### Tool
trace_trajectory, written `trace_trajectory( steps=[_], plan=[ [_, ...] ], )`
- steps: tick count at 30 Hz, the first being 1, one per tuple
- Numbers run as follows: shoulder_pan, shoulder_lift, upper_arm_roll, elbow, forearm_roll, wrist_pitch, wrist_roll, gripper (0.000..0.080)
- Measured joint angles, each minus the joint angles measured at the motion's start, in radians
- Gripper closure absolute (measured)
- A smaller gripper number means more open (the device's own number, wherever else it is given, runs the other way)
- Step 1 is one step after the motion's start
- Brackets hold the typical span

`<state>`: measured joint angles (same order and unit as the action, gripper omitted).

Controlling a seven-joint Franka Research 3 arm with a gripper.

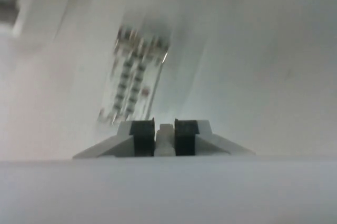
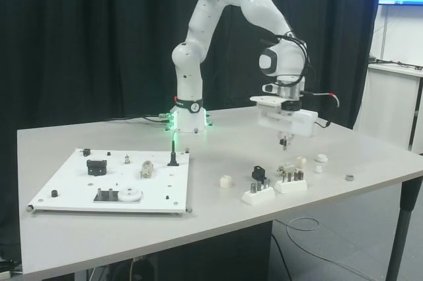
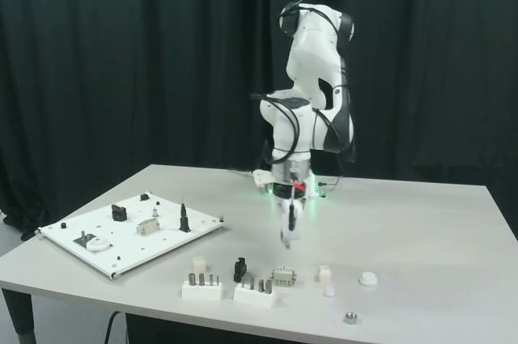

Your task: Insert Ethernet.

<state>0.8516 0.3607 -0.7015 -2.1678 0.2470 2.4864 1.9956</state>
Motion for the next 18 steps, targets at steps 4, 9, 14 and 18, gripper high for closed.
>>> trace_trajectory(
  steps=[4, 9, 14, 18],
  plan=[
    [-0.015, -0.023, -0.022, 0.0, -0.073, -0.04, 0.0, 0.0728],
    [-0.055, -0.057, -0.031, -0.001, -0.172, -0.085, 0.0, 0.0728],
    [-0.112, -0.092, -0.028, -0.004, -0.27, -0.12, 0.0, 0.0728],
    [-0.159, -0.117, -0.021, -0.008, -0.331, -0.133, -0.001, 0.0728]
  ],
)
